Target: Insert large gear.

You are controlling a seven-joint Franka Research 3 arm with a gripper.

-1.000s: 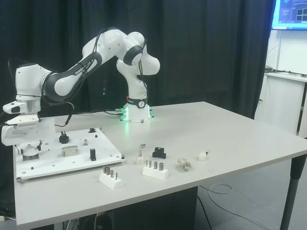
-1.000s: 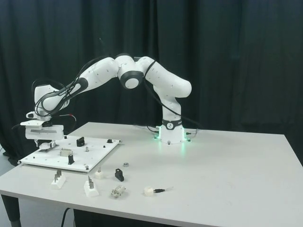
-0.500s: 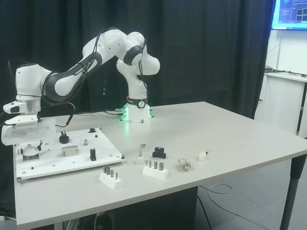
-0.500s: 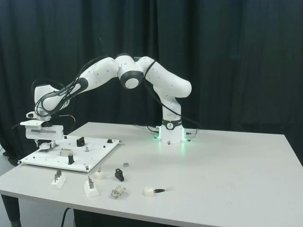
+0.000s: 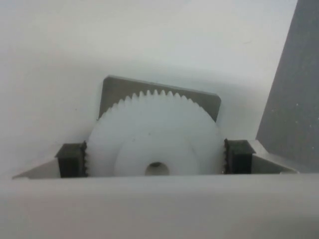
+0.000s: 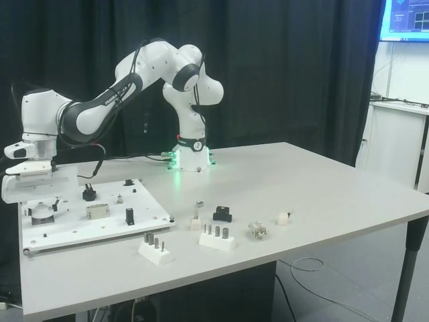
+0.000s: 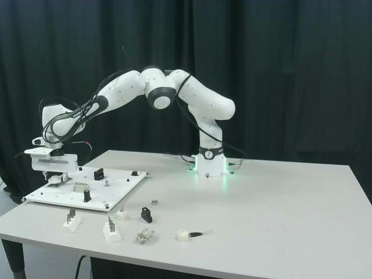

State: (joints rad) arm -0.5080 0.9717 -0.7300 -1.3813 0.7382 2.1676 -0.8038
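Note:
The large gear (image 5: pixel 154 129) is a white toothed wheel with a small centre hole. My gripper (image 5: pixel 155 158) is shut on it, one black pad (image 5: pixel 71 159) against the teeth on each side. Behind the gear lies a grey metal plate (image 5: pixel 159 92) on the white assembly board (image 5: pixel 75 50). In the first room view the gripper (image 6: pixel 41 208) holds the gear (image 6: pixel 40 213) just over the left end of the board (image 6: pixel 100 229). The second room view shows the gripper (image 7: pixel 55 176) over the board (image 7: pixel 119 187) at its far-left corner.
On the board stand a black block (image 6: pixel 129 215), a black socket (image 6: pixel 88 194) and a grey fitting (image 6: pixel 97 210). On the table in front lie two white peg holders (image 6: pixel 155 249) (image 6: pixel 216 238), a black clip (image 6: pixel 222 215), a metal connector (image 6: pixel 257 229) and a small white part (image 6: pixel 284 217).
The hand has risen slightly over the left end of the board, with the gear still between the fingers. Nothing else has moved.

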